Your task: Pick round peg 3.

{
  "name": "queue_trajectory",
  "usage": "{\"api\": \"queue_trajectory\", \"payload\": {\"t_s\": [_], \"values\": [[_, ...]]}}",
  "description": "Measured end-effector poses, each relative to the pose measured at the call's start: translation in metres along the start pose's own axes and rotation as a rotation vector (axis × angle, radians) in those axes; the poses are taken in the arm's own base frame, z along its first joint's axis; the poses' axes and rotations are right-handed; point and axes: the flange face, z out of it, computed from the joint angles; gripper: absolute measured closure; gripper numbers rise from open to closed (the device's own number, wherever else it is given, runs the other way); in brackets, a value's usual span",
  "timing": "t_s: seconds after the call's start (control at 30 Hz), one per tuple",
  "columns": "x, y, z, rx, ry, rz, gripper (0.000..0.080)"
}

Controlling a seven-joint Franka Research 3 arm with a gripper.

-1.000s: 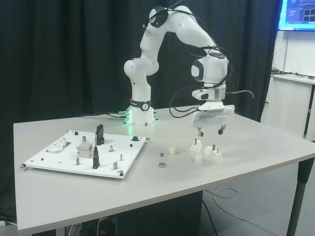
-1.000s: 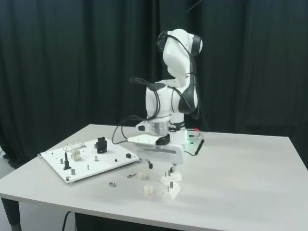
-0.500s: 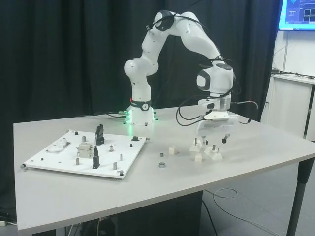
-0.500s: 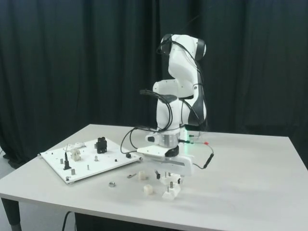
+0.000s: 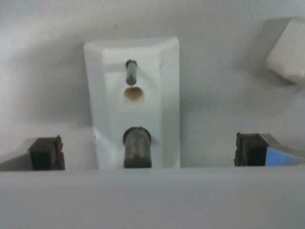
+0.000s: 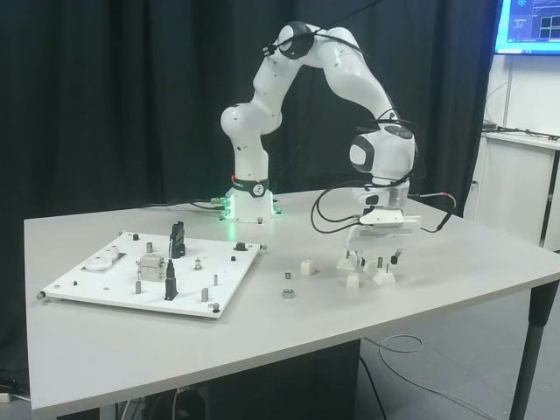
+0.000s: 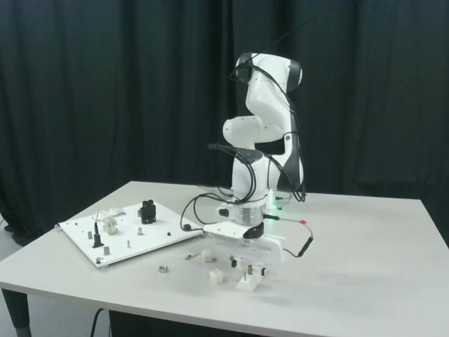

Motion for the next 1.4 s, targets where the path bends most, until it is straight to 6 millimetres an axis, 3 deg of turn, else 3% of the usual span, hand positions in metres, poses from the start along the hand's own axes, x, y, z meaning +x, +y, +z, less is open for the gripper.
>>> {"api": "queue_trajectory", "payload": {"t_s": [1.23, 1.27, 1.3, 1.4], "values": [[-0.005, 0.002, -0.005, 0.003, -0.012, 0.011, 0.0003], [-0.005, 0.002, -0.005, 0.003, -0.013, 0.012, 0.0096], [-0.005, 0.002, -0.006, 0.003, -0.014, 0.012, 0.0687], [-0.005, 0.004, -0.009, 0.002, -0.019, 0.014, 0.0687]]}}
